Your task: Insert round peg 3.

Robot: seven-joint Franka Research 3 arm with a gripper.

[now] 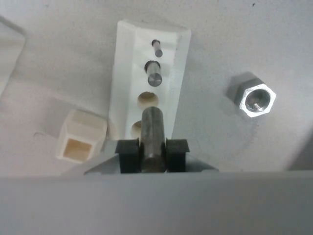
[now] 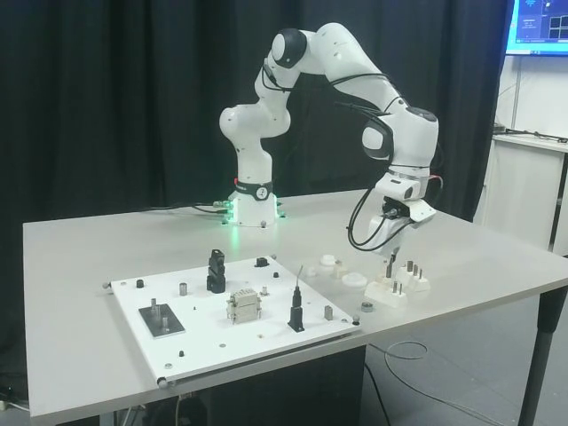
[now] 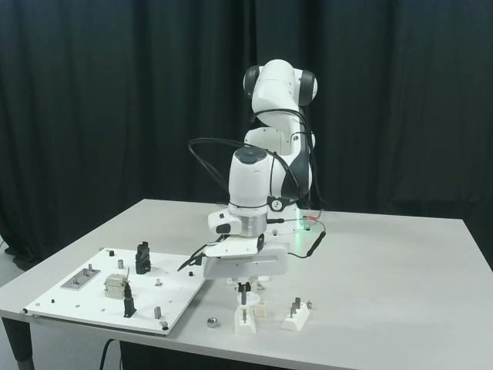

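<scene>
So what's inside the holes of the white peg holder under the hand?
The white peg holder has two small pegs seated and one hole empty. The held round peg partly covers the fourth hole, so its inside is hidden.

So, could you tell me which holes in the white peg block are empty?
The two larger holes nearest the gripper; the two smaller holes beyond already hold pegs. The gripper's peg hangs above the nearest.

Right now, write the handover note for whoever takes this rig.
Gripper: shut on the round peg, held upright over the white peg holder.
Holder: two thinner pegs already stand in it; two holes show open, one partly hidden behind the held peg.
Nearby on the table: a hex nut and a white square-socket block.
Done: peg picked up and brought over.
Left: align, lower into its hole, release.
</scene>
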